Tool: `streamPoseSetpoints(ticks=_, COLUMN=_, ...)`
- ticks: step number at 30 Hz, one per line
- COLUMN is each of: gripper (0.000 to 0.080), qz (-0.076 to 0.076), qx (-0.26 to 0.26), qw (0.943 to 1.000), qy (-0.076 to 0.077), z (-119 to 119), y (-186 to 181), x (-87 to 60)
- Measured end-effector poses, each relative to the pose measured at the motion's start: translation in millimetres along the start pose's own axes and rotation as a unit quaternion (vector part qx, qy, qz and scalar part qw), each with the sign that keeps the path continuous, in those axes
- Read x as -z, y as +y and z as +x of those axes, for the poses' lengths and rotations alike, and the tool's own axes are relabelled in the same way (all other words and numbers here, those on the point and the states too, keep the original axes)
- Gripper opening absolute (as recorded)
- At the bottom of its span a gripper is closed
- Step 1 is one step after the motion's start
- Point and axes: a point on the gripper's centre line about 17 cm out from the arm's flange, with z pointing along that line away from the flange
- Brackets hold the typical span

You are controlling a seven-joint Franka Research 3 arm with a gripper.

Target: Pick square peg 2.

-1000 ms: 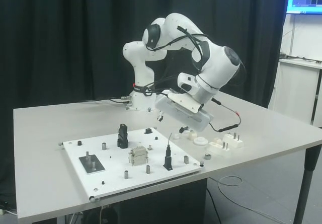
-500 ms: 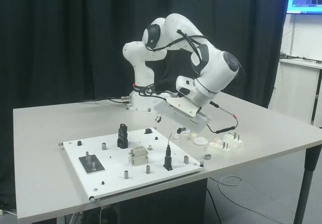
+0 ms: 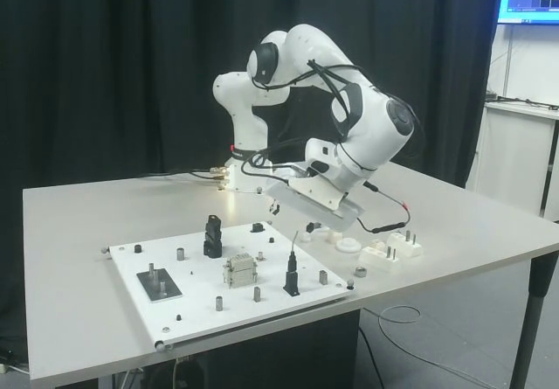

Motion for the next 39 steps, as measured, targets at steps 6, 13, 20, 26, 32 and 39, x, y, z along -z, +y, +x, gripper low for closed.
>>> streamPoseSetpoints(ticks=6, gripper=0.08, qz=-0.003, qx=0.01, qw=0.9999, qy=-0.012, z=-5.8, y=-1.8, x=-5.5)
streamPoseSetpoints(ticks=13, gripper=0.08, qz=-0.005, qx=0.022, qw=0.9996, qy=-0.019, z=-9.9, y=-4.3, x=-9.3)
streamPoseSetpoints(ticks=20, gripper=0.08, qz=-0.005, qx=0.051, qw=0.9983, qy=-0.027, z=-16.1, y=-4.6, x=-10.0)
streamPoseSetpoints(ticks=26, gripper=0.08, qz=-0.007, qx=0.06, qw=0.9975, qy=-0.037, z=-23.4, y=-2.9, x=-12.5)
streamPoseSetpoints(ticks=32, gripper=0.08, qz=-0.009, qx=0.071, qw=0.9964, qy=-0.046, z=-32.1, y=-1.5, x=-16.1)
streamPoseSetpoints(ticks=39, gripper=0.08, qz=-0.009, qx=0.081, qw=0.9953, qy=-0.052, z=-40.6, y=-3.5, x=-20.1)
